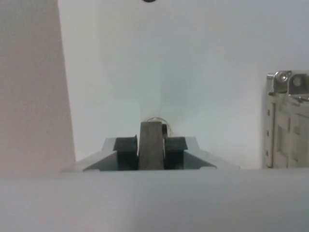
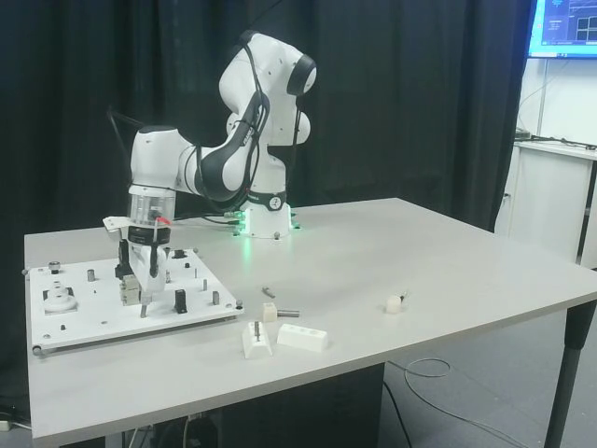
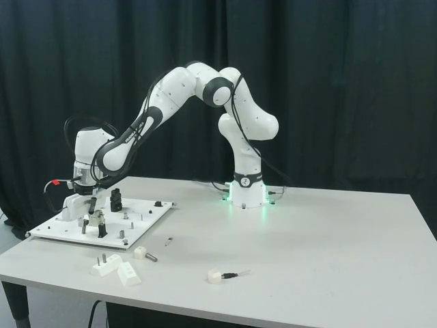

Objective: Insert square peg 3.

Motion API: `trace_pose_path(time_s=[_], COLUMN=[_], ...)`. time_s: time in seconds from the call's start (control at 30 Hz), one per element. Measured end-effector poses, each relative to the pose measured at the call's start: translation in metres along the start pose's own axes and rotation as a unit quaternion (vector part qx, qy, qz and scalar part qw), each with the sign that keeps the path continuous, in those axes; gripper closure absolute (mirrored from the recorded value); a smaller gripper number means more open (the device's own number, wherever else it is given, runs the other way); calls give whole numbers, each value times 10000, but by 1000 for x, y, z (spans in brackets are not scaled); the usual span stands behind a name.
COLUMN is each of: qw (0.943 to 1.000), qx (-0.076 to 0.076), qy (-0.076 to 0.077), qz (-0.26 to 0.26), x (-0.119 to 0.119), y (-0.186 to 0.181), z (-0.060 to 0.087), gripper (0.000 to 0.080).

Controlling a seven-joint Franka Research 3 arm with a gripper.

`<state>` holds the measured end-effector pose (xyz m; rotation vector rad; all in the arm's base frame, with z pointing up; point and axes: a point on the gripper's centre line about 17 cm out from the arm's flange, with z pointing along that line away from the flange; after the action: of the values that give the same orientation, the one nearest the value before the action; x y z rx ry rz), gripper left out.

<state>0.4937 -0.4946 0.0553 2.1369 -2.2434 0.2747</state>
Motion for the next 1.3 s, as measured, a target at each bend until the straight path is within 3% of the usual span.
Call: trace_pose_path(time_s=[1.3], qw=[9999], qx=[-57], qy=[-103], qz=[-30], x=[-6], y=[3], z=[1], gripper=[688])
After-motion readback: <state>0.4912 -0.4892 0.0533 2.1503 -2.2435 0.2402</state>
